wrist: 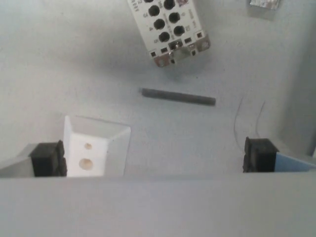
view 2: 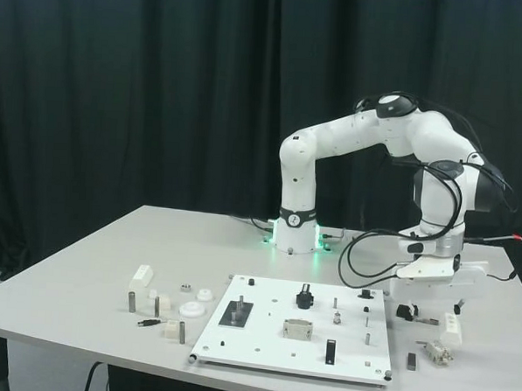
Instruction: Remove BNC.
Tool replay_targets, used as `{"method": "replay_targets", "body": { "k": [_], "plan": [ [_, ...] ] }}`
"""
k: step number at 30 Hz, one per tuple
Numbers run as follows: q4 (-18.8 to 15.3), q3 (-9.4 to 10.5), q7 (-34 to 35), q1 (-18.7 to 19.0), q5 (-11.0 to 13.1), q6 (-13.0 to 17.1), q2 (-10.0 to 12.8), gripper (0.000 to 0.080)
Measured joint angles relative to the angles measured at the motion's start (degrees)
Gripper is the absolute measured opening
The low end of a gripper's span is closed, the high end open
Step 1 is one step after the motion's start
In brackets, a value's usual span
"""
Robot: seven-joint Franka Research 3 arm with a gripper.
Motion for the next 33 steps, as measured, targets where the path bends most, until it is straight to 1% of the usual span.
{"method": "replay_targets", "body": {
  "k": [11,33],
  "plan": [
    [0.32,-1.42,0.0,0.0,-0.45,-1.04,0.0,0.08],
    [0.68,-2.4,-0.12,-0.18,-1.15,-2.0,0.0,0.08]
  ]
}}
